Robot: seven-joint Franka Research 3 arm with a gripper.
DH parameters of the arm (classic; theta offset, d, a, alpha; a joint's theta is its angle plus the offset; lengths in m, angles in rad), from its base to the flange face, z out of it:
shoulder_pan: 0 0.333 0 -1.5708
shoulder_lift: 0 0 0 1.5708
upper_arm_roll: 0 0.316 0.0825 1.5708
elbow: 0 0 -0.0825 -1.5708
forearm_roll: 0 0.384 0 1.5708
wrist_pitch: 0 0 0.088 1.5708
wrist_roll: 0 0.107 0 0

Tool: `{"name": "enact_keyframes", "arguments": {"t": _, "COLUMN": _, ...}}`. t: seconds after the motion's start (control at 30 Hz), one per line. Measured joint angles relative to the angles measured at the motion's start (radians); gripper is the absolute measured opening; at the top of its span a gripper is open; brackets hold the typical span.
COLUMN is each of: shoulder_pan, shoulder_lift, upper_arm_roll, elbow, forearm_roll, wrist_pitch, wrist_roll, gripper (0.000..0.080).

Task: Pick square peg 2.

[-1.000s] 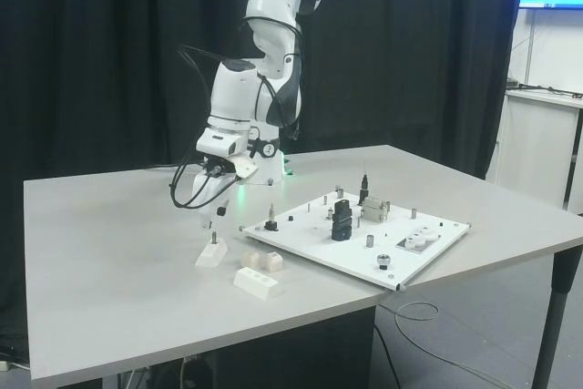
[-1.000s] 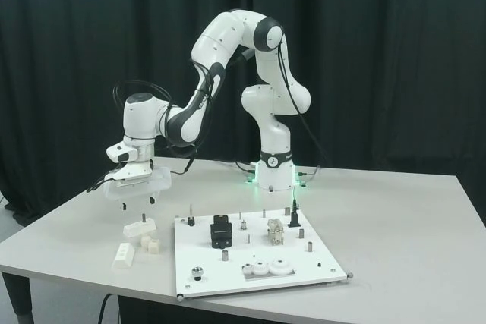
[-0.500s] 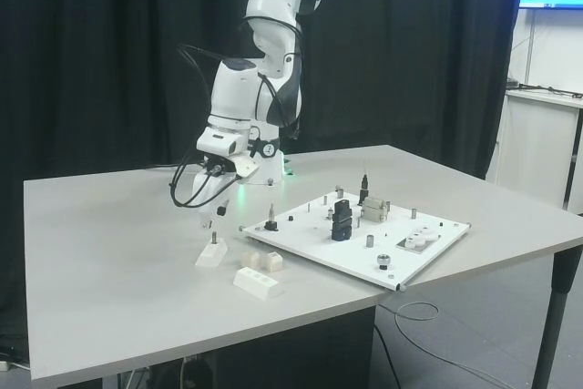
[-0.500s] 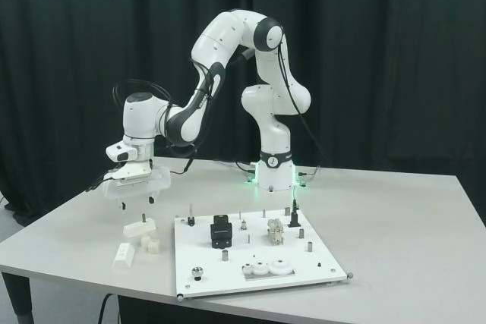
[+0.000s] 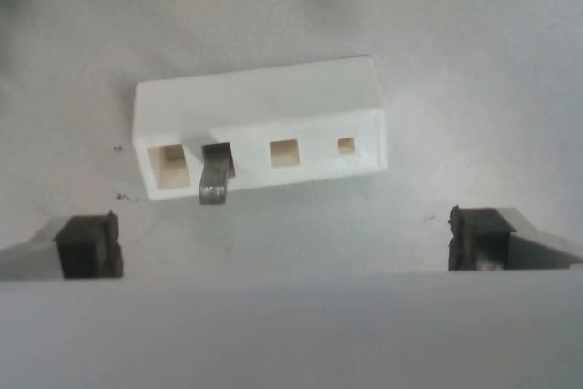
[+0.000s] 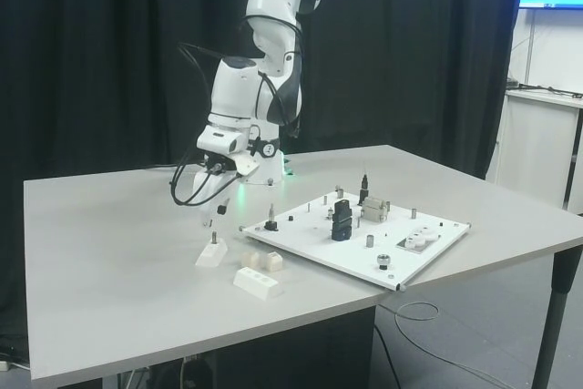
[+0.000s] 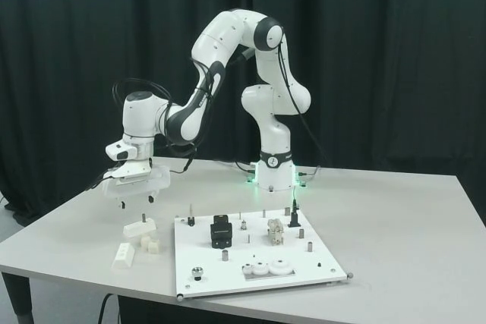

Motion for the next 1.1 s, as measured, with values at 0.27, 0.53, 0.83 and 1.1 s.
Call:
{"name": "enact_keyframes", "arguments": {"t": 0.27, "shoulder_pan": 0.000, "shoulder_lift": -0.005, "upper_arm_roll": 0.000, "elbow": 0.001, "forearm_roll": -0.003, "wrist_pitch": -0.003, "wrist_roll": 0.000, "gripper": 0.0800}}
{"name": "enact_keyframes", "arguments": {"t": 0.53, "shoulder_pan": 0.001, "shoulder_lift": -0.006, "upper_arm_roll": 0.000, "elbow": 0.003, "forearm_roll": -0.004, "wrist_pitch": -0.008, "wrist_roll": 0.000, "gripper": 0.0800}}
{"name": "enact_keyframes", "arguments": {"t": 0.83, "shoulder_pan": 0.000, "shoulder_lift": -0.005, "upper_arm_roll": 0.000, "elbow": 0.002, "forearm_roll": -0.005, "wrist_pitch": -0.018, "wrist_roll": 0.000, "gripper": 0.0800}}
{"name": "enact_keyframes", "arguments": {"t": 1.1, "shoulder_pan": -0.002, "shoulder_lift": -0.003, "upper_arm_roll": -0.003, "elbow": -0.006, "forearm_roll": -0.015, "wrist_pitch": -0.019, "wrist_roll": 0.000, "gripper": 0.0800}}
